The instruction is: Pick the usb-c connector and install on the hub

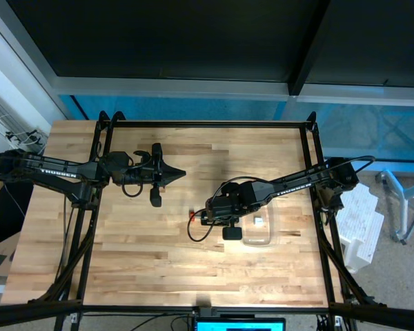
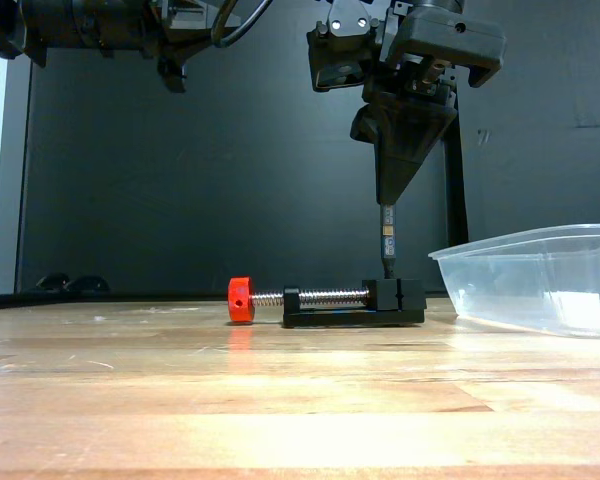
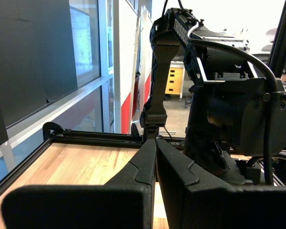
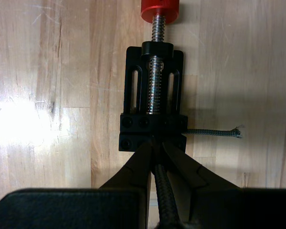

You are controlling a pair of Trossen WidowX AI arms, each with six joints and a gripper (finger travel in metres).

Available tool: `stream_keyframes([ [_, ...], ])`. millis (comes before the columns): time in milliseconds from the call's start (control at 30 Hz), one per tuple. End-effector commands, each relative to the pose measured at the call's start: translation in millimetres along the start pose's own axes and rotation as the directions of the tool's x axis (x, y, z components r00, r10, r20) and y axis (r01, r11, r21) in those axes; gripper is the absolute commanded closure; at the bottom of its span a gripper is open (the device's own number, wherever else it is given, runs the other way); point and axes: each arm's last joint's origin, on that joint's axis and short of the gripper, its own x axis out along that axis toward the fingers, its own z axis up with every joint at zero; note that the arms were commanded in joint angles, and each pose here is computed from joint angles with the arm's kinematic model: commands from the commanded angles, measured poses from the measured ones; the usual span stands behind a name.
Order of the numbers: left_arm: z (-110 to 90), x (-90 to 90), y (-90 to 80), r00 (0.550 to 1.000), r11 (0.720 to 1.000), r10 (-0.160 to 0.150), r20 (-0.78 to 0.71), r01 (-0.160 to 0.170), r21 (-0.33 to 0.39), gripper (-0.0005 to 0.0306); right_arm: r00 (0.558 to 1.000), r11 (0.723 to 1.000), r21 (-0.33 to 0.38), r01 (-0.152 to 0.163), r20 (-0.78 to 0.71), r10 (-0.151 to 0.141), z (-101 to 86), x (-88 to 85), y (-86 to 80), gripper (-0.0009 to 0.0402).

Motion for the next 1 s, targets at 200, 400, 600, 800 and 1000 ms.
stream_keyframes([
  [200, 0.2, 0.0, 0.0, 1.000, 1.000, 0.000, 0.001, 0.000, 0.000, 0.0300, 1.000, 1.000, -0.001, 0.000, -0.006, 0.000, -0.4, 1.2, 0.3, 0.0392],
  [400, 0.2, 0.0, 0.0, 1.000, 1.000, 0.000, 0.001, 0.000, 0.000, 0.0300, 1.000, 1.000, 0.000, 0.000, -0.005, 0.000, -0.4, 1.2, 0.1, 0.0392],
  [600, 0.2, 0.0, 0.1, 1.000, 1.000, 0.000, 0.001, 0.000, 0.000, 0.0300, 1.000, 1.000, -0.001, -0.001, 0.000, 0.001, 0.0, 1.2, 0.9, 0.0392],
  [800, 0.2, 0.0, 0.1, 1.000, 1.000, 0.000, 0.001, 0.000, 0.000, 0.0300, 1.000, 1.000, 0.008, -0.002, 0.000, 0.002, -1.6, 4.5, 2.1, 0.0392],
  [1000, 0.2, 0.0, 0.1, 1.000, 1.000, 0.000, 0.001, 0.000, 0.000, 0.0300, 1.000, 1.000, 0.013, -0.004, 0.004, 0.004, -2.4, 6.7, 3.1, 0.0392],
])
